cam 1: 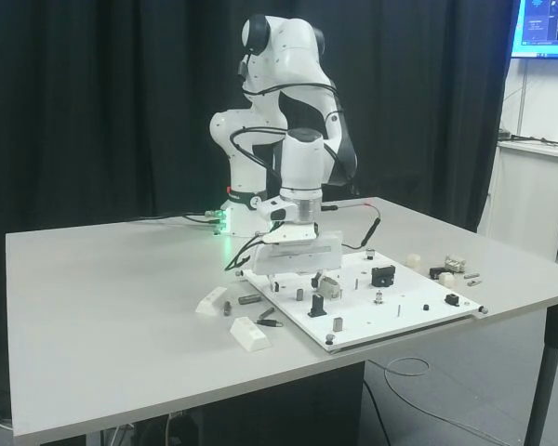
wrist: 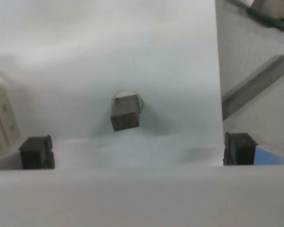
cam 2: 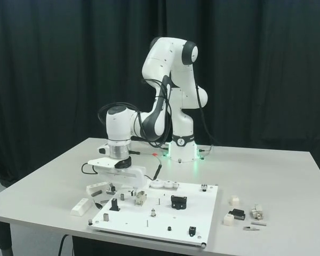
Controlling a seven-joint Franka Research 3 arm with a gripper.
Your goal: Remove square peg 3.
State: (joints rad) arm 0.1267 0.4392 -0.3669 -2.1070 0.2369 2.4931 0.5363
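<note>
Claw [wrist: 137, 150], fingers spread wide and gripping nothing, poised above white board [wrist: 132, 56] on grey bench [cam 1: 102, 279]; square peg [wrist: 125, 111] upright in board, centred between the fingers.

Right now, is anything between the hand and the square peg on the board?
Nothing visible. In the wrist view the peg stands alone on the white board, between the open fingers and below them, with bare board on both sides.
</note>
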